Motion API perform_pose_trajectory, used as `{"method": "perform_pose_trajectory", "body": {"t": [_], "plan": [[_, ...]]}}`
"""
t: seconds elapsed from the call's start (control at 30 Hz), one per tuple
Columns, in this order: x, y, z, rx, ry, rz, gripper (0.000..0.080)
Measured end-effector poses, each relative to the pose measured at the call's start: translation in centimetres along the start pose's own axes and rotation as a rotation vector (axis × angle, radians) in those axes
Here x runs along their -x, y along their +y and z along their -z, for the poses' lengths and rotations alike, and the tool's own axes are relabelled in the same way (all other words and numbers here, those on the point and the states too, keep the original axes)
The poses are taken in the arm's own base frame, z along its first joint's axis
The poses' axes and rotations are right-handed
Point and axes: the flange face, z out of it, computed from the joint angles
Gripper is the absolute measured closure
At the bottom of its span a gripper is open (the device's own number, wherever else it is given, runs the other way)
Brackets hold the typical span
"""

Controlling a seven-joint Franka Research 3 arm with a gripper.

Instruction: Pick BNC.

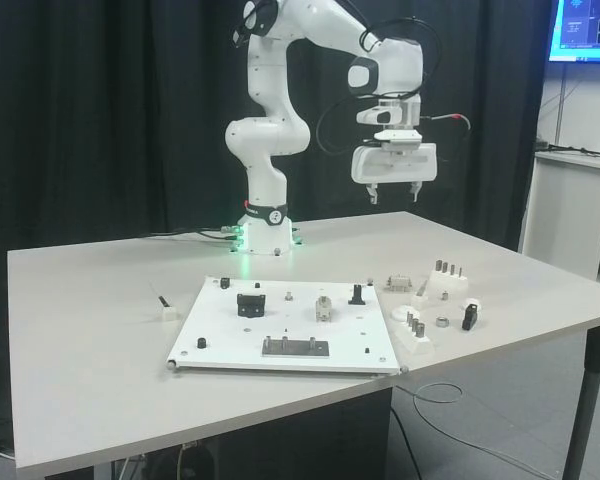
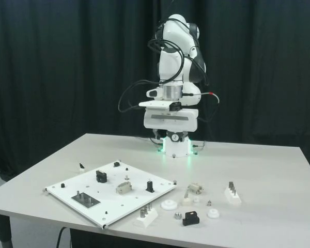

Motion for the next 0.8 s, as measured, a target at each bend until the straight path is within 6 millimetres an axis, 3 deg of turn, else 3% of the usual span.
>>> {"method": "perform_pose_trajectory", "body": {"t": [0.4,0.8], "plan": [[1.2,-2.1,-0.1,-0.016,-0.021,-0.113,0.0003],[3.8,-5.2,-1.2,-0.009,-0.036,-0.273,0.0003]]}}
